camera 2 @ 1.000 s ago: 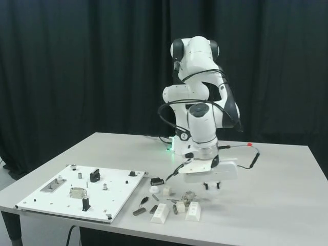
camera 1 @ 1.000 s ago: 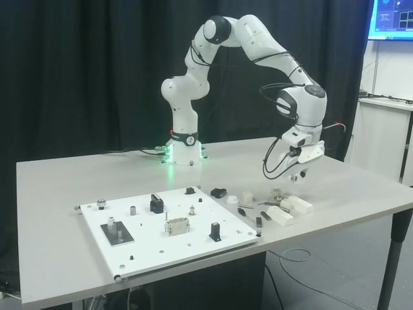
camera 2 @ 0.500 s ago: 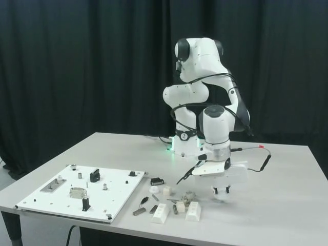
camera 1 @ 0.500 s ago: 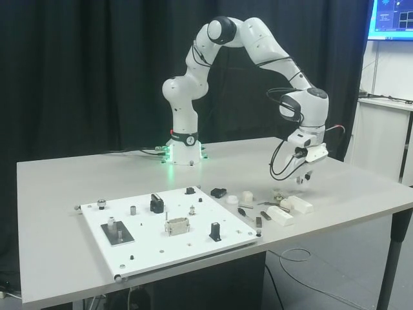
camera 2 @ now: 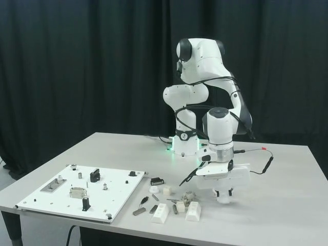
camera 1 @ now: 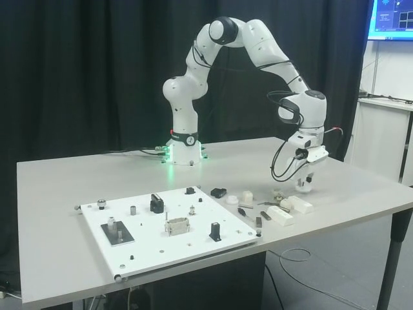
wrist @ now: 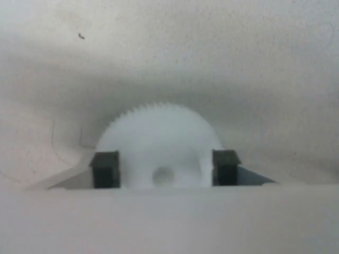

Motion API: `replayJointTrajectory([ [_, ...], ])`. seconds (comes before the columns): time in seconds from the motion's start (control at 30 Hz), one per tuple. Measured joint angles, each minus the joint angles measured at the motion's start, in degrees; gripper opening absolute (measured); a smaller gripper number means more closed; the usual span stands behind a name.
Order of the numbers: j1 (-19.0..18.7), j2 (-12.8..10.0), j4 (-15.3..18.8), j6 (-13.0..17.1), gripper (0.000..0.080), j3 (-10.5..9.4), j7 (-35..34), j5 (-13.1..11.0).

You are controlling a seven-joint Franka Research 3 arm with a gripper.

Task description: Place large gear.

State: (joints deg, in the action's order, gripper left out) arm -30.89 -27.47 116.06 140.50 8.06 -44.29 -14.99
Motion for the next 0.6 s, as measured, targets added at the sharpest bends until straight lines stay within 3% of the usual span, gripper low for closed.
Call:
replayJointTrajectory([
  [0.07,0.0,0.0,0.1,0.3,0.0330,0.00,0.0,0.2],
  [0.1,0.0,0.0,0.1,0.4,0.0500,0.00,0.0,0.3],
  [0.27,0.0,0.0,0.1,1.0,0.0500,0.00,0.0,1.1],
  [0.3,0.0,0.0,0.1,1.0,0.0721,0.00,0.0,1.2],
  [0.6,0.0,0.4,-0.4,1.2,0.0721,0.10,0.0,2.1],
])
